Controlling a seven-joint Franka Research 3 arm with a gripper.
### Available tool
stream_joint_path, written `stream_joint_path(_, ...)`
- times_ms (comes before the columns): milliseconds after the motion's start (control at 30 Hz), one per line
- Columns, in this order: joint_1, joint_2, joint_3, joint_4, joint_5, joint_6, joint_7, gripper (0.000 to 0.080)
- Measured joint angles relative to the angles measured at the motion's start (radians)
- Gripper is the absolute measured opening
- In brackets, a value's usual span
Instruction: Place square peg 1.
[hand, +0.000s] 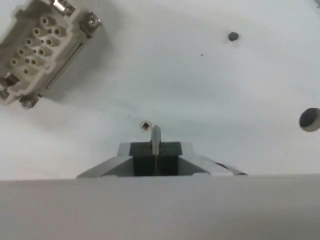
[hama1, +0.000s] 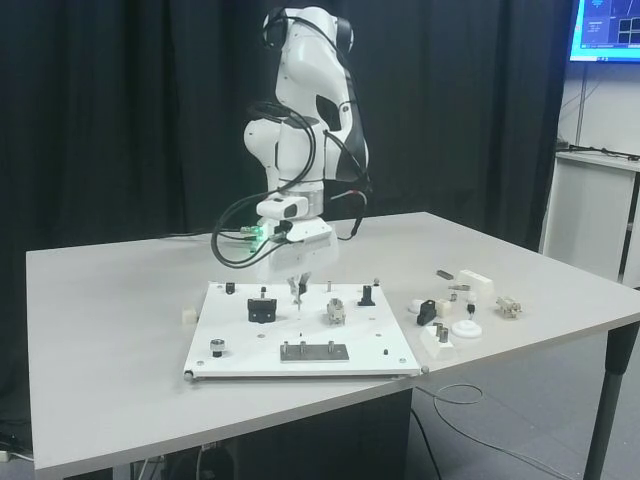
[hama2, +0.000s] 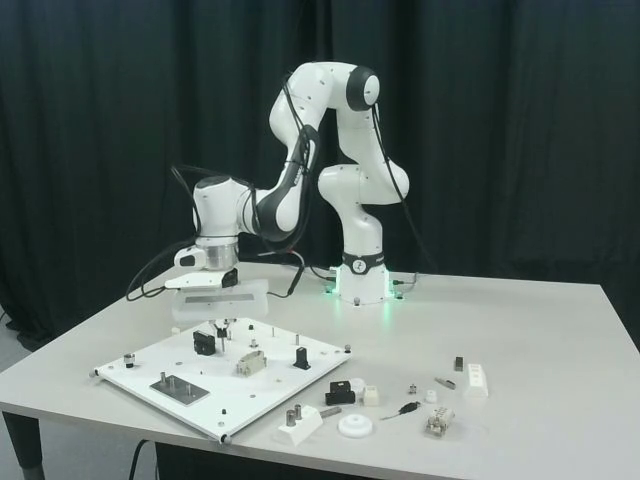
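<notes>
- Wrist view: the gripper (hand: 156, 150) looks straight down on the white board (hand: 200, 90), its two fingers closed on one thin grey square peg (hand: 156, 140) that stands upright between them, its tip clear of the fingertips.
- Just beside the peg's tip, one small square hole (hand: 145, 125) is set in the board; the peg's tip appears a little to one side of it, and whether it touches the board cannot be told from here.
- One multi-pin connector (hand: 40, 47) is fixed to the board well away from the hole, and two dark round holes (one small (hand: 233, 36), one larger at the picture's edge (hand: 309, 119)) also show.
- First room view: one white arm (hama1: 305, 120) bends down over the white board, which lies flat on the grey bench (hama1: 100, 300), with the gripper low over the board's middle.
- On the board stand two black fixtures (hama1: 262, 308) (hama1: 367, 295), the connector, and one grey plate with three pins (hama1: 313, 351).
- Second room view: a scatter of loose white and black small parts (hama2: 400, 395) lies on the bench beside the board (too small to count surely).
- A green light glows at the arm's base (hama2: 362, 292).
</notes>
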Motion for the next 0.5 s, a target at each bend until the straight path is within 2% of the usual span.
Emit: stream_joint_path(500,0.0,-0.011,-0.006,0.0,0.0,-0.008,0.004,0.0022)
